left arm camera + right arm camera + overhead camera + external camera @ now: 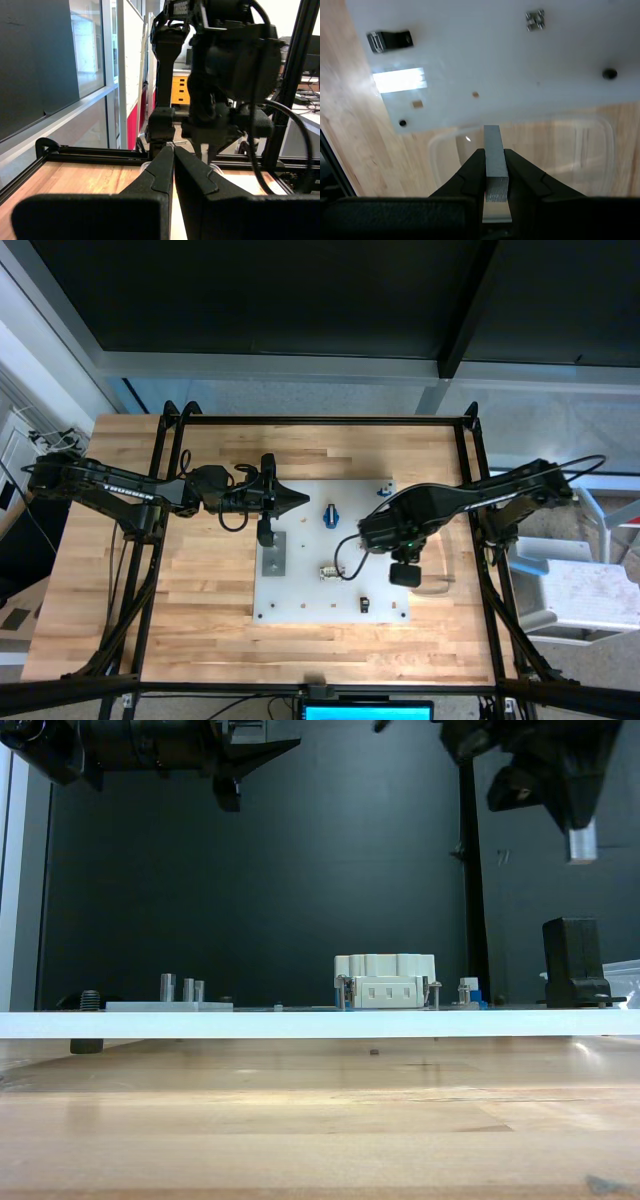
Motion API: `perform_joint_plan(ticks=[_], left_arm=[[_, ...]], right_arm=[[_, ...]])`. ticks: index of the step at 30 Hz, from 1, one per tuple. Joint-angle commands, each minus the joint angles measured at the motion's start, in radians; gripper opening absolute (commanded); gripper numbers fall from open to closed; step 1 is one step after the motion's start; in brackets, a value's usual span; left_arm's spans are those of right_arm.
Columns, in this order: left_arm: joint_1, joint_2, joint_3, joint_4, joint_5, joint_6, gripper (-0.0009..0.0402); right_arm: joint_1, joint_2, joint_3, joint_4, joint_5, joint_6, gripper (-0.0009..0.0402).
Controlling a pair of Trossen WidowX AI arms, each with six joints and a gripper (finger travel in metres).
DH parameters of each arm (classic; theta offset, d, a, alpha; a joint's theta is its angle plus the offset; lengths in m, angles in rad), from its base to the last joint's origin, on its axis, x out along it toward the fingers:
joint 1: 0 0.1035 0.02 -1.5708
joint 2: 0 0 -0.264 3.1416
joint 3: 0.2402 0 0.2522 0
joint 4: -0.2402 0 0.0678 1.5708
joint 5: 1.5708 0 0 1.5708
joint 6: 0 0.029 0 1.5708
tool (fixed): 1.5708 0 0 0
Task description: Pick the 16mm bar and place in it's hole on the taskboard
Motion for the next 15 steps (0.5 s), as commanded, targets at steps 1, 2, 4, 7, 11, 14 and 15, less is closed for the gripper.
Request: perform_joint_plan(ticks=[1, 2, 4, 7, 11, 14, 15], left_arm=[[0.0, 0.0, 0.0, 0.0, 0.0, 0.0, 0.0], [0.0, 0.0, 0.0, 0.0, 0.0, 0.0, 0.0], [0.0, 0.0, 0.0, 0.0, 0.0, 0.0, 0.0], [0.0, 0.0, 0.0, 0.0, 0.0, 0.0, 0.0], [0.0, 0.0, 0.0, 0.0, 0.0, 0.0, 0.0], [0.0, 0.0, 0.0, 0.0, 0.0, 0.0, 0.0], [0.0, 0.0, 0.0, 0.0, 0.0, 0.0, 0.0]], right_arm=[[0.005, 0.057, 0.055, -0.003, 0.007, 0.001, 0.0004], [0.006, 0.077, 0.071, -0.003, 0.008, 0.001, 0.0004], [0.009, 0.116, 0.107, -0.006, 0.011, 0.001, 0.0004], [0.016, 0.172, 0.159, -0.008, 0.012, -0.003, 0.0004], [0.03, 0.249, 0.246, -0.026, 0.011, -0.026, 0.0004], [0.039, 0.308, 0.325, -0.061, 0.011, -0.029, 0.0004], [0.043, 0.328, 0.352, -0.075, 0.011, -0.029, 0.0004]])
